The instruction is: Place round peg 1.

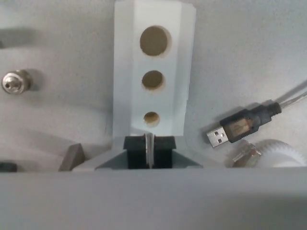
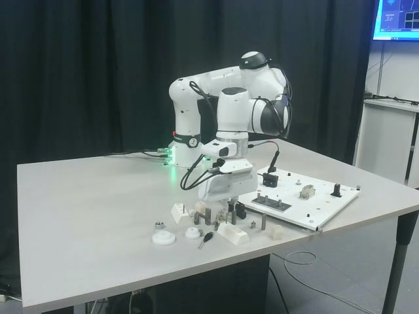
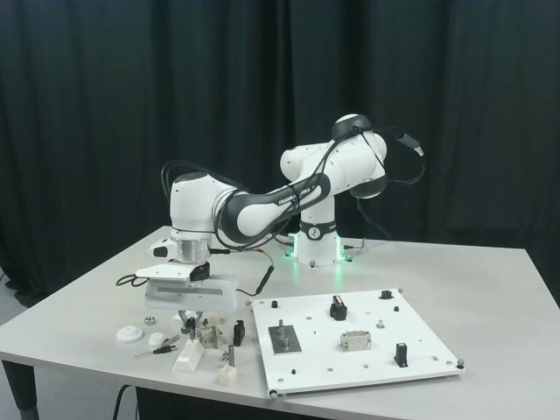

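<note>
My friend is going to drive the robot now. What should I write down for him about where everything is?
Gripper: low over the loose parts at the table's front edge, black fingers closed on a thin peg.
Just below it: white block with three round holes, all empty.
Nearby: USB plug, white gear.
White board lies beside the parts.
Done: peg gripped.
Left: placing it. I cannot tell which hole it belongs in.

White block (image 1: 153,72) close under end effector (image 1: 149,152)

Thin grey peg (image 1: 149,149), upright btwn fingertips.
</note>
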